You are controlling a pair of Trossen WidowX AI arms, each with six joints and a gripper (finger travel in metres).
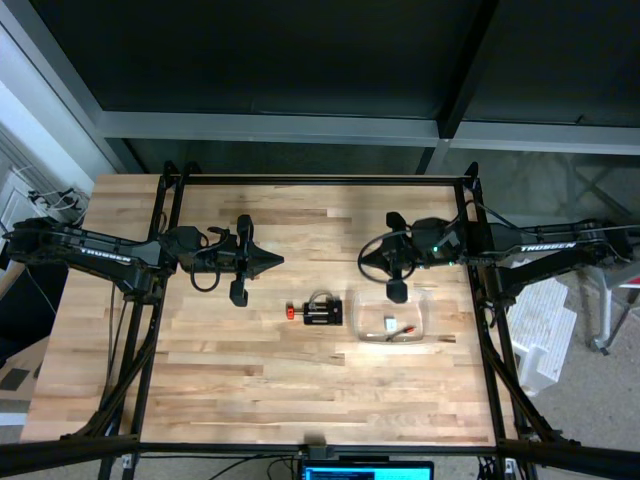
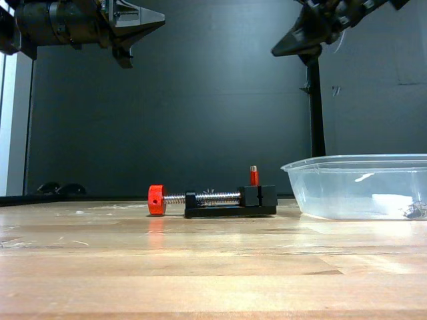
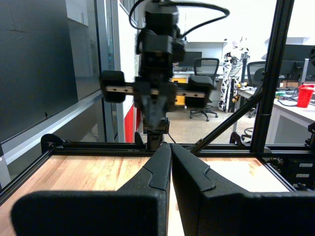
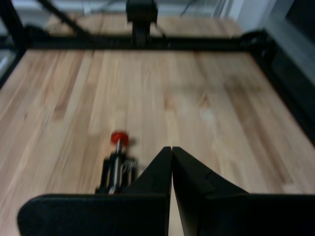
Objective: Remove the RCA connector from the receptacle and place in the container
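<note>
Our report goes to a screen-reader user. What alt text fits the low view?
A black receptacle sits on the wooden table with the red RCA connector standing upright in it, near the clear container. The left gripper and right gripper hang high above, both shut.

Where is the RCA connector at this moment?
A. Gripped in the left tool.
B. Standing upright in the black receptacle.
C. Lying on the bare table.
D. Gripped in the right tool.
B: the RCA connector stands upright in the receptacle, while the left tool and the right tool hang shut and empty high above the table.
</note>
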